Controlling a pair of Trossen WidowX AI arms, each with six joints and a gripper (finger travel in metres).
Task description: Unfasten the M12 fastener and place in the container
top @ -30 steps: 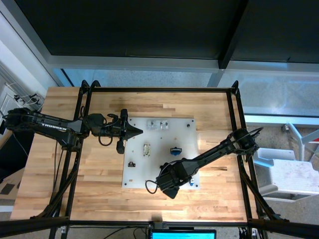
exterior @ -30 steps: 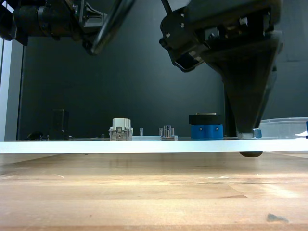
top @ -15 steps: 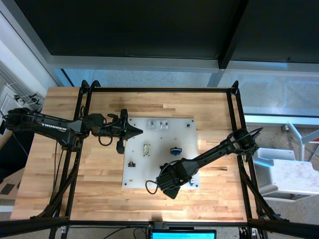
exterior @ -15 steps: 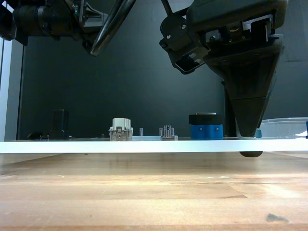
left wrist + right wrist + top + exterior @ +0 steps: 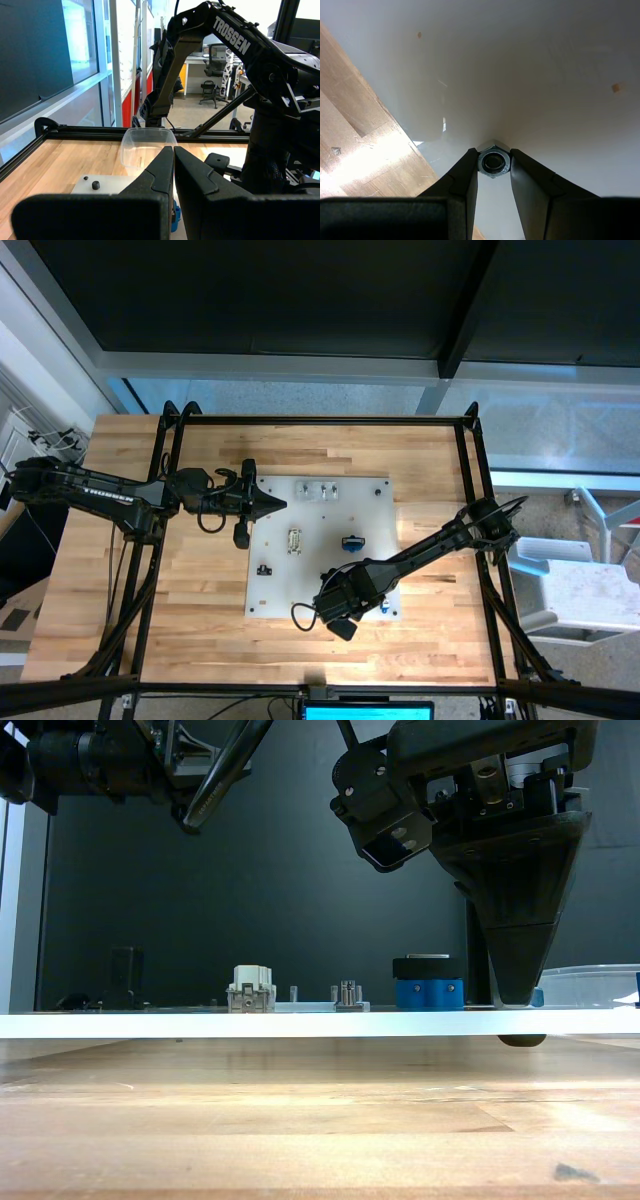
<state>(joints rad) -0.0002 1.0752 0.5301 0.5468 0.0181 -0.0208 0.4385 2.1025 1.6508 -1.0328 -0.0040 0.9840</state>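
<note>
At the far left, the left end effector (image 5: 276, 504) hangs over the edge of the white board (image 5: 270, 585), its fingers pressed together and holding nothing. It is in the same place as a second ago. Further right, the right end effector (image 5: 493, 161) stands tip-down on the board's near right part, pinching the M12 fastener (image 5: 494, 150). The silver nut sits low against the board with a dark core in its bore, so it seems to be still on its stud. Compared with a second ago, the wrist above has turned a little, which suggests unscrewing has begun. Rightmost, the container (image 5: 592, 984) waits just beside the end effector, without the nut.
</note>
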